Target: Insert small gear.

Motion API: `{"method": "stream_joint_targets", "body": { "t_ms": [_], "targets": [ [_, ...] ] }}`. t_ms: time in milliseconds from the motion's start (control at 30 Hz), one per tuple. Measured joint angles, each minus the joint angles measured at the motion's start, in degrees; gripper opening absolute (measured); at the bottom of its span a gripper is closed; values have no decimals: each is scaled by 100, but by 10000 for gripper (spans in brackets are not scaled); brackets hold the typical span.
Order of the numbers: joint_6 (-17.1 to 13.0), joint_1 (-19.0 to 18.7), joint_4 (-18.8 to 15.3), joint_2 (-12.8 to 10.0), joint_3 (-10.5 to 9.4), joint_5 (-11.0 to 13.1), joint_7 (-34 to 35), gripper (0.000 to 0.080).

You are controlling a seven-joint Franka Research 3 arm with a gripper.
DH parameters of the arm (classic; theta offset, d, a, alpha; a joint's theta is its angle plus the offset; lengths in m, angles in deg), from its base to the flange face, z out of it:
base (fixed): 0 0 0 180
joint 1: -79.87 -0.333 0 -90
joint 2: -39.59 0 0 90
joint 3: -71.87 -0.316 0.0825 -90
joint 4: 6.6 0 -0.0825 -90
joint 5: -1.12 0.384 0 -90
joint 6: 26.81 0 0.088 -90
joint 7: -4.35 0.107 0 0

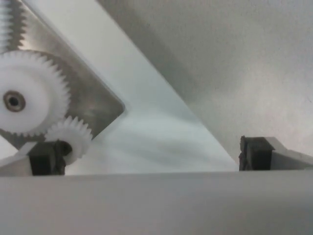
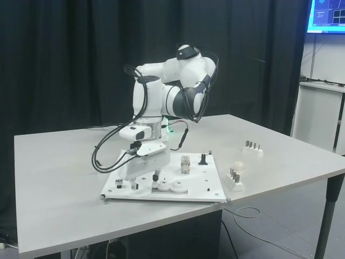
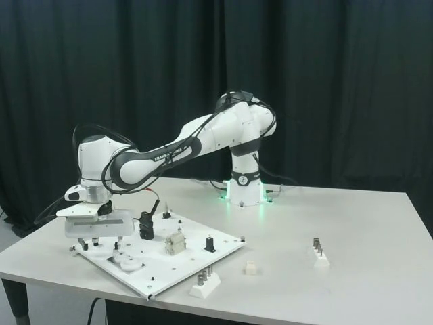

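Note:
In the wrist view the small white gear [image 1: 71, 136] lies flat on the grey metal plate [image 1: 95, 100], its teeth meshed with the large white gear [image 1: 25, 93]. My gripper [image 1: 151, 157] is open and holds nothing. One black fingertip [image 1: 47, 157] stands right beside the small gear; the other [image 1: 255, 153] is far off over the white board [image 1: 146, 137]. From the room views the gripper [image 2: 144, 181] [image 3: 99, 241] hovers low over the board's gear corner, just above the gears [image 2: 169, 186].
The white assembly board [image 2: 200, 190] [image 3: 177, 269] carries a black fixture [image 3: 146, 225], a small black post [image 2: 202, 158] and a grey block [image 3: 176, 243]. White peg holders [image 2: 235, 182] [image 2: 252, 149] and a small white part [image 3: 250, 267] sit on the grey table beside it.

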Motion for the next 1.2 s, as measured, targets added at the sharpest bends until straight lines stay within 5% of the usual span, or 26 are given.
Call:
{"method": "stream_joint_targets", "body": {
  "t_ms": [1200],
  "targets": [
    [77,187,165,46,-123,-9,-126,800]
  ]
}}
